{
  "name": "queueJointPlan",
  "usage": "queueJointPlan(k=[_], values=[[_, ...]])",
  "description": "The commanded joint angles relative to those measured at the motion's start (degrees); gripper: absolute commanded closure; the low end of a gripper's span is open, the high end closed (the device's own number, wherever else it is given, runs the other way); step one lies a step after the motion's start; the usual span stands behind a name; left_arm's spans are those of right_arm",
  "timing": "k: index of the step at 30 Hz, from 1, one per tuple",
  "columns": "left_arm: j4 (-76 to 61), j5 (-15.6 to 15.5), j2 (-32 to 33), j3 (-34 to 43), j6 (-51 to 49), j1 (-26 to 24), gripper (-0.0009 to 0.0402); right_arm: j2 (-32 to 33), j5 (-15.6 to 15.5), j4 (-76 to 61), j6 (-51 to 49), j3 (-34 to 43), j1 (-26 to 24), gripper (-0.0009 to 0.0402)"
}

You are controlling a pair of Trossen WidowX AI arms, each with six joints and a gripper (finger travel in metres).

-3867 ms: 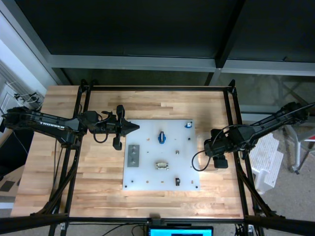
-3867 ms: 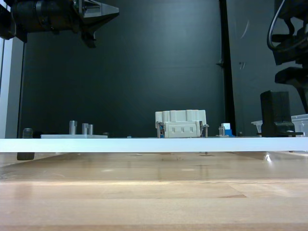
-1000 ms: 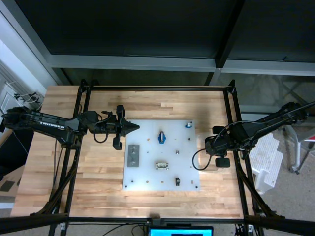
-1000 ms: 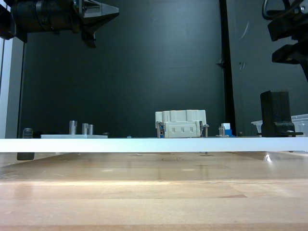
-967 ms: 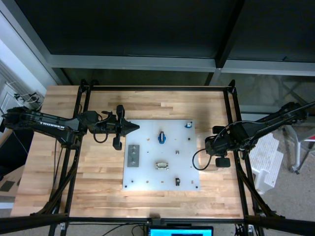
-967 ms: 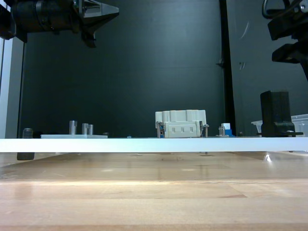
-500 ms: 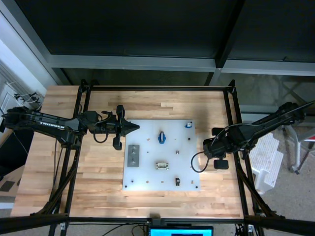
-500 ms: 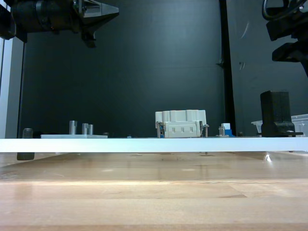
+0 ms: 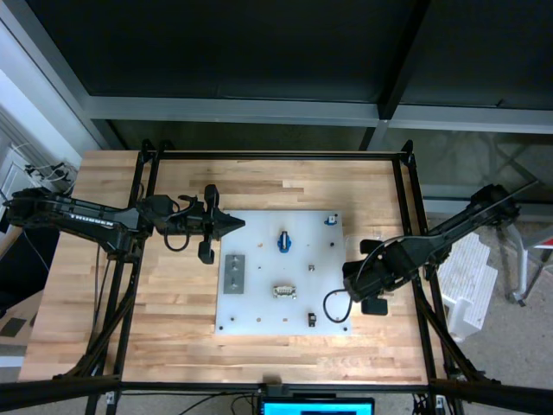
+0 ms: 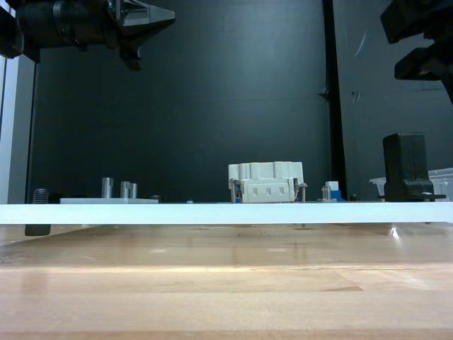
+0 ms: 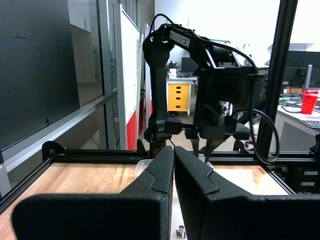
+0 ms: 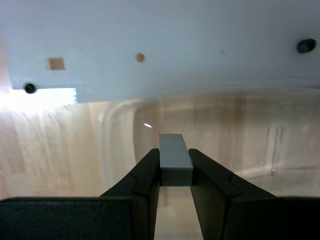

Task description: Pick the 16mm bar and install on taskboard

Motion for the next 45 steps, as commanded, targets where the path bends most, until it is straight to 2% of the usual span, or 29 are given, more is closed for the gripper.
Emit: queueJointPlan(k=[1, 14, 24, 45], values=[[0.00, 0.00, 0.02, 0.02, 0.00, 0.00, 0.0393, 2.25, 0.07, 0.26, 1.49, 1.77, 1.40, 0.0375], [0.00, 0.00, 0.02, 0.02, 0.00, 0.02, 0.0393, 11.04, 0.31, 1.40, 4.04, 8.98, 5.05, 0.0375], [-0.02, 0.00, 0.02, 0.02, 0.00, 0.00, 0.0393, 15.74, 0.04, 4.17, 5.55, 11.76, 6.43, 0.0375], [0.00, 0.00, 0.02, 0.02, 0.00, 0.02, 0.0393, 19.74, -0.94, 9.16, 5.75, 12.22, 7.87, 0.0375]])
